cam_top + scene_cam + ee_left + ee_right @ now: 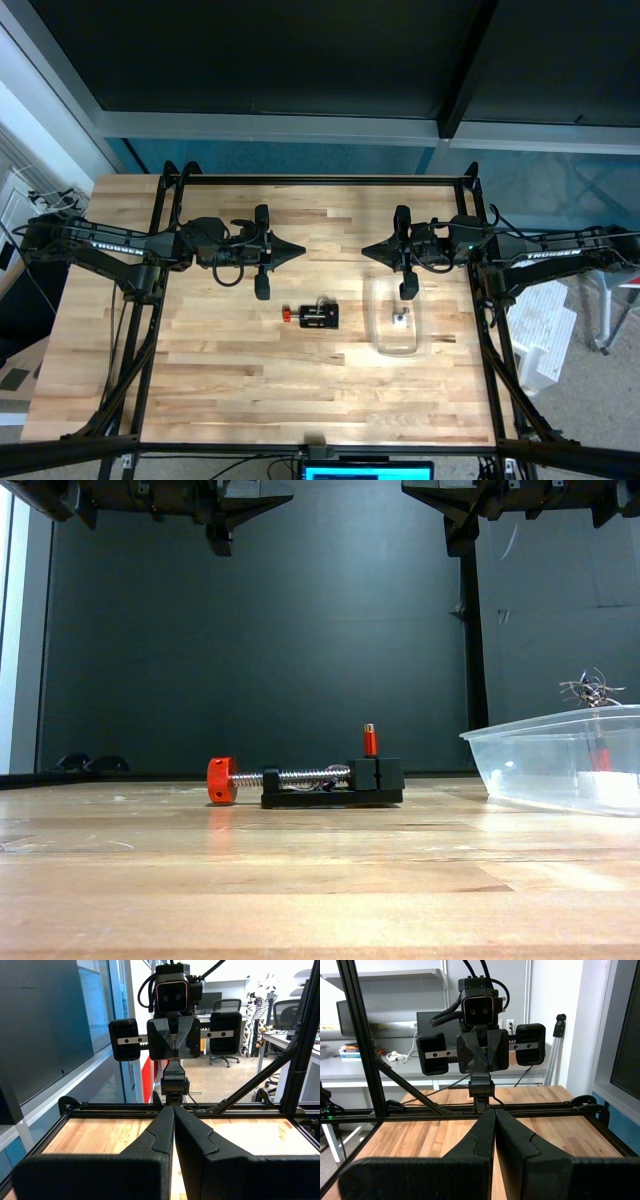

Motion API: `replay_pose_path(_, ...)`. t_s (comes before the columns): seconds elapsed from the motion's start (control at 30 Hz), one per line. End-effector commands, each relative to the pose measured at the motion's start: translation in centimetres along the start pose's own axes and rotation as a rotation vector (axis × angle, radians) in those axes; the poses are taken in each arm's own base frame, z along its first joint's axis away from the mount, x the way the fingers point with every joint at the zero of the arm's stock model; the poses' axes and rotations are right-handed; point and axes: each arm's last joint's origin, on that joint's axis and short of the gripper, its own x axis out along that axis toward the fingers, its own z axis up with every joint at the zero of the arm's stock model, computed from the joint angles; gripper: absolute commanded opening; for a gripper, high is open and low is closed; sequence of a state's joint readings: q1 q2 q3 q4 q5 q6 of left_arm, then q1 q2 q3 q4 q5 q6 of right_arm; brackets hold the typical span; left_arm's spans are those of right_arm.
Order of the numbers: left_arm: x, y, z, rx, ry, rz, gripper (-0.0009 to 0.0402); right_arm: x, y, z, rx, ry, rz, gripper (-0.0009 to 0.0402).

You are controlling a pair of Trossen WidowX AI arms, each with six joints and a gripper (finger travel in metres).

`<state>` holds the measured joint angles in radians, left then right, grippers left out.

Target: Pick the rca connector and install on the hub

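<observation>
Leftward knob (286,314), hub (320,318), left gripper (301,250), right gripper (365,250) aloft

The pale plank-wood counter (230,370) carries a small black rectangular hub (320,317) with a red knob at one end, lying near the middle, and a clear rectangular plastic tray (385,340) standing near it, apart.

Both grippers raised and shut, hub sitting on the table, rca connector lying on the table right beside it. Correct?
One error: the rca connector lies inside the clear tray, to the right of the hub and apart from it, as the high view shows. The rest holds: the left gripper and right gripper are raised and shut, and the hub sits on the table.
</observation>
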<state>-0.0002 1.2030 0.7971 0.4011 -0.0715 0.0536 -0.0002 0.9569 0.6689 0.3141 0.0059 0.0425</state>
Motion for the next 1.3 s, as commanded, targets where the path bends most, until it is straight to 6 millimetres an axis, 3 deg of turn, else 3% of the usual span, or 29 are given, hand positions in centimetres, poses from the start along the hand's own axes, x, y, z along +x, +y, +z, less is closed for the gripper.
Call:
replay_pose_path(0.03, -0.6, 0.0, 0.7, -0.034, -0.023, -0.027, 0.0, 0.0, -0.3, -0.6, 0.046, -0.007, -0.013, 0.0)
replay_pose_path(0.67, -0.6, 0.0, 0.5, -0.033, -0.001, -0.028, 0.0, -0.1, -0.3, -0.6, 0.064, 0.006, -0.013, 0.0)
replay_pose_path(1.3, -0.6, 0.0, 0.5, -0.033, -0.001, -0.027, 0.0, -1.9, 2.0, -0.8, 0.033, 0.58, 0.055, 0.0)
